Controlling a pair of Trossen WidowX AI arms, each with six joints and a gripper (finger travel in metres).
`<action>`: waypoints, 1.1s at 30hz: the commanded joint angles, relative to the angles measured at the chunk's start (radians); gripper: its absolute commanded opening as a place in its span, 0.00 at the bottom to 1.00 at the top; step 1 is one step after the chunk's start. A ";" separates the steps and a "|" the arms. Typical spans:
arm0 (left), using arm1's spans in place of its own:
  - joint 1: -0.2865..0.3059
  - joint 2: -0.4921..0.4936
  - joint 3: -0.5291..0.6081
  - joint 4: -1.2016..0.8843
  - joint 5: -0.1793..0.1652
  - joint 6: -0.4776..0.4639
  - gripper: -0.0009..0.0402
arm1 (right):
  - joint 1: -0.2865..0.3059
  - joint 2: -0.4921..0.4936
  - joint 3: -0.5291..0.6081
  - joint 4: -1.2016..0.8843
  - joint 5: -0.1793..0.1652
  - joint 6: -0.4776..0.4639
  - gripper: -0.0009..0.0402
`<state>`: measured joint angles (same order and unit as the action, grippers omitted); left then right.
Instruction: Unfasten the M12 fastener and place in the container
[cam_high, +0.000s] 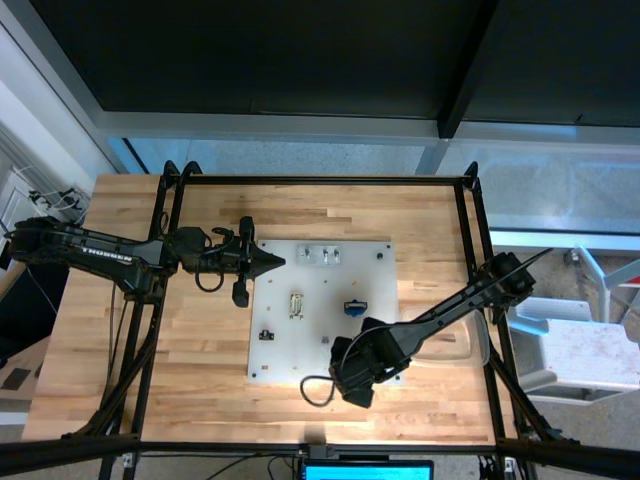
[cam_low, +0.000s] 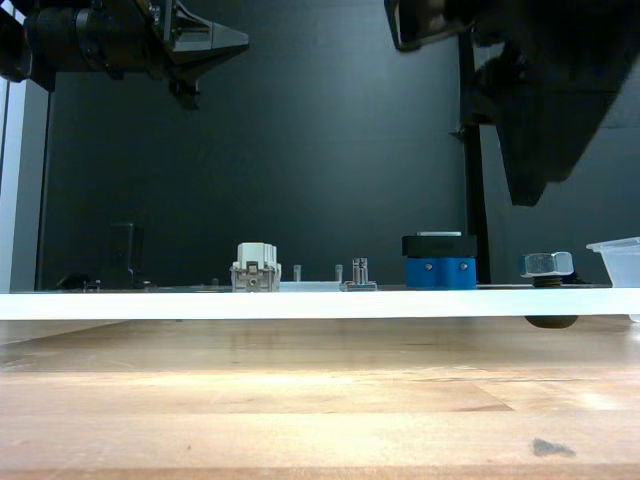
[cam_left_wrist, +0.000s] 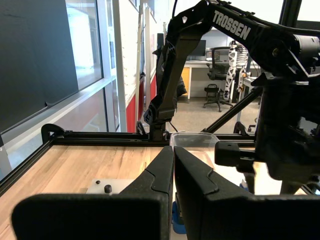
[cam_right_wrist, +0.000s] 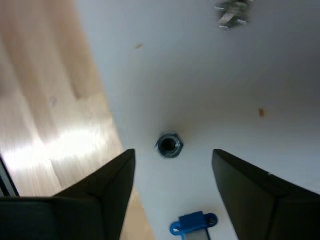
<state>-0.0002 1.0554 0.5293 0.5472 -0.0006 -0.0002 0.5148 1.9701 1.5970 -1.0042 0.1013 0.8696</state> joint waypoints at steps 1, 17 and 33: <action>0.000 0.000 0.000 0.000 0.000 0.000 0.02 | -0.001 0.001 -0.005 0.001 0.004 0.135 0.63; 0.000 0.000 0.000 0.000 0.000 0.000 0.02 | -0.004 0.047 -0.015 0.021 -0.001 0.169 0.60; 0.000 0.000 0.000 0.000 0.000 0.000 0.02 | -0.013 0.069 -0.020 0.026 -0.018 0.188 0.54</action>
<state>-0.0002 1.0554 0.5293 0.5476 -0.0006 -0.0002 0.5018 2.0396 1.5780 -0.9787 0.0826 1.0573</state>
